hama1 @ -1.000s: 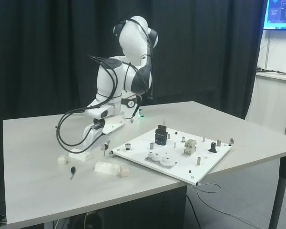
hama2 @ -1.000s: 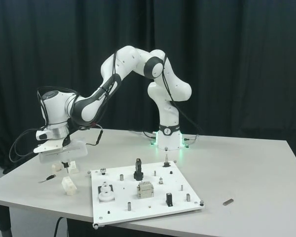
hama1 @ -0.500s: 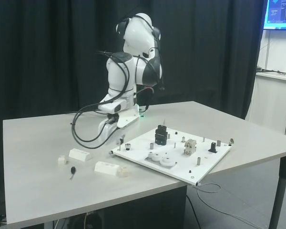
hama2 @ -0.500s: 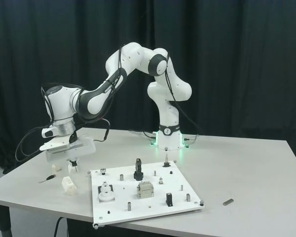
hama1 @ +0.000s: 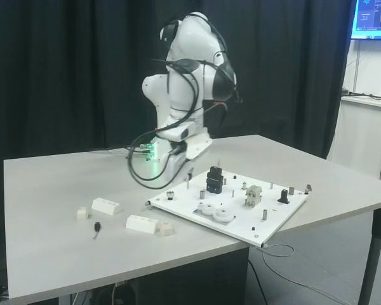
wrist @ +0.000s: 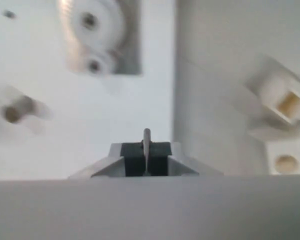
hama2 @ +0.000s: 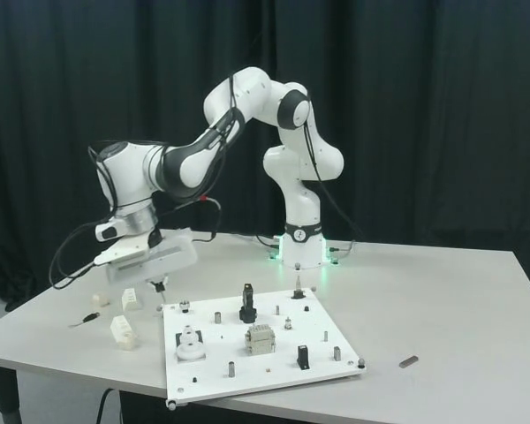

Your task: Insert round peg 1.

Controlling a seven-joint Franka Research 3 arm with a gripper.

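Carrying round peg 1 [wrist: 147, 142] pinched between its closed fingers, the gripper [hama1: 188, 170] hovers over the white board's [hama2: 274, 367] edge nearest the loose white blocks [hama1: 143, 223]; insertion remains, target hole probably nearby.

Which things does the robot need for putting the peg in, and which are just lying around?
For the job:
- gripper, shut on the thin peg
- white board

Just lying about:
- white blocks on the table
- small black tool
- grey bar
- white gears on the board
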